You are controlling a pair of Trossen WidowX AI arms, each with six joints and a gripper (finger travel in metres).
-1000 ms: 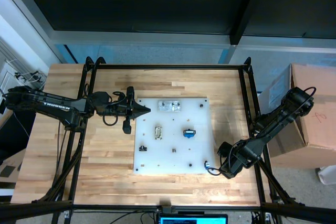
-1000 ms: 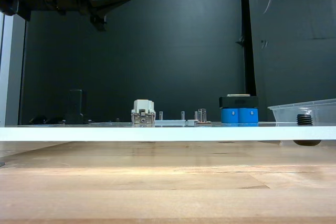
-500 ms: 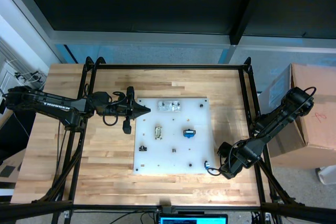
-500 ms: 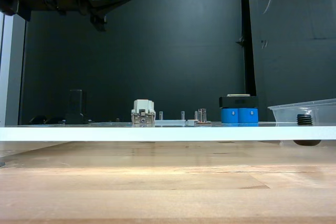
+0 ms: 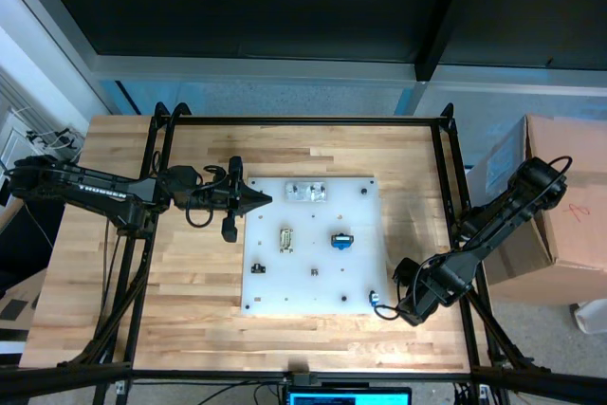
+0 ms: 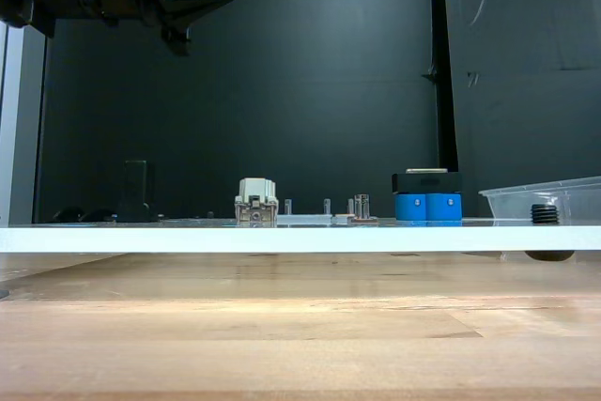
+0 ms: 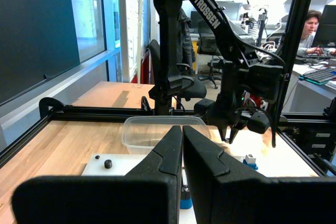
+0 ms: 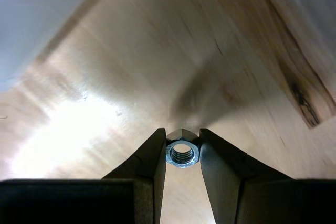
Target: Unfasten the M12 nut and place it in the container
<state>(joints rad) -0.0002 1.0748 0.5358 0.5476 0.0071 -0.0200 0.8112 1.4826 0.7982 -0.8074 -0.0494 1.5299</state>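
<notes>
Right gripper [image 8: 182, 140] pinching hexagonal silver nut [image 8: 182, 155] over grainy tabletop [image 8: 105, 77], left gripper [image 5: 258, 199] closed beside white board [image 5: 313, 244]

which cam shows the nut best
Right wrist view: small silver nut clamped in right pincer over wooden table. Low view shows only the bare black ribbed stud; others don't show it. Left pincer, shut, at white board's left edge.

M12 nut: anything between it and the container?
Nothing visible. The M12 nut is held in the right gripper, over bare table off the board's near right corner. The open-topped container stands by the board's right side; only the low, bare stud is nearby. The left gripper, shut, hangs high over the board's far left.
</notes>
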